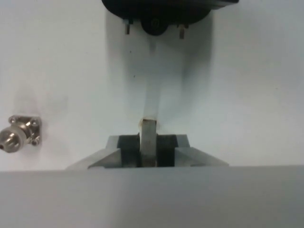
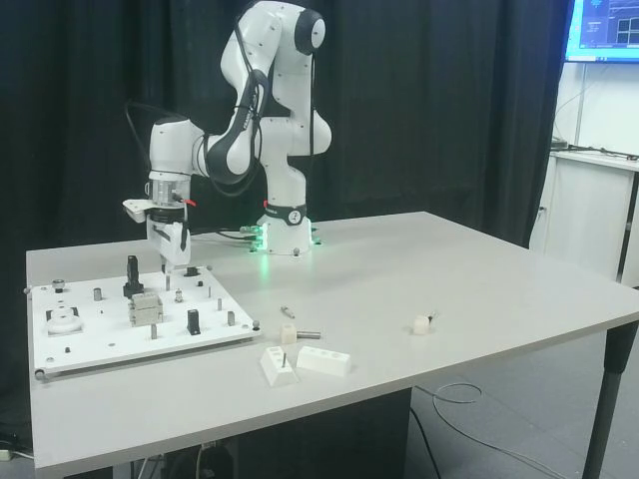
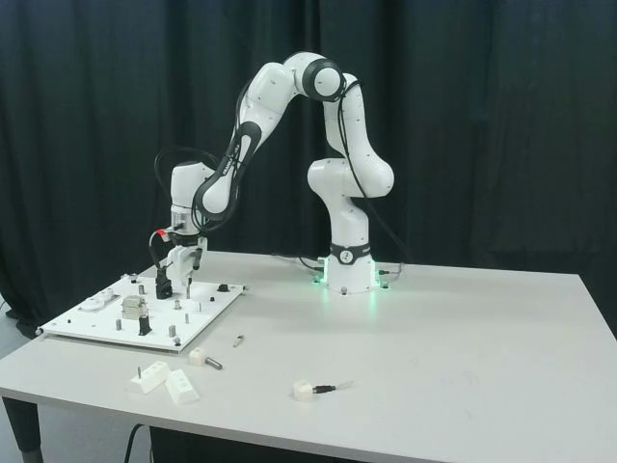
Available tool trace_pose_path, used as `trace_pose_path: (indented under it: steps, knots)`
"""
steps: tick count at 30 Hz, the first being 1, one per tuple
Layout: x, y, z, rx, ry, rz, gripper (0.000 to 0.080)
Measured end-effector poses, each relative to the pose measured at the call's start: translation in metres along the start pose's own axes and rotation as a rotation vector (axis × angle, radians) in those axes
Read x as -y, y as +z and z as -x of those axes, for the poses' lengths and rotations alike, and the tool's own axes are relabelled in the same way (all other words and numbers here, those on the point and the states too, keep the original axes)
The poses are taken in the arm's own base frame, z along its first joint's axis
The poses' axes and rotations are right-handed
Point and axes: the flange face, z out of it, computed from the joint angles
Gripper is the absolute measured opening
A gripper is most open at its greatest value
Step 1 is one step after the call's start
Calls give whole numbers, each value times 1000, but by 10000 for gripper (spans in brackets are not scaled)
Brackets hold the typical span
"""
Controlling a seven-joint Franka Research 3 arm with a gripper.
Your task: Insert square peg 2.
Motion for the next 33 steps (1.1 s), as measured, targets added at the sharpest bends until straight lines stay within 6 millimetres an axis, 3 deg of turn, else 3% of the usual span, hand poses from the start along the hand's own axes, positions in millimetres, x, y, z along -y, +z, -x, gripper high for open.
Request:
trace_pose_path:
  steps: [33]
  knots:
    - [-3, 0, -6, 18, 140, -10, 67]
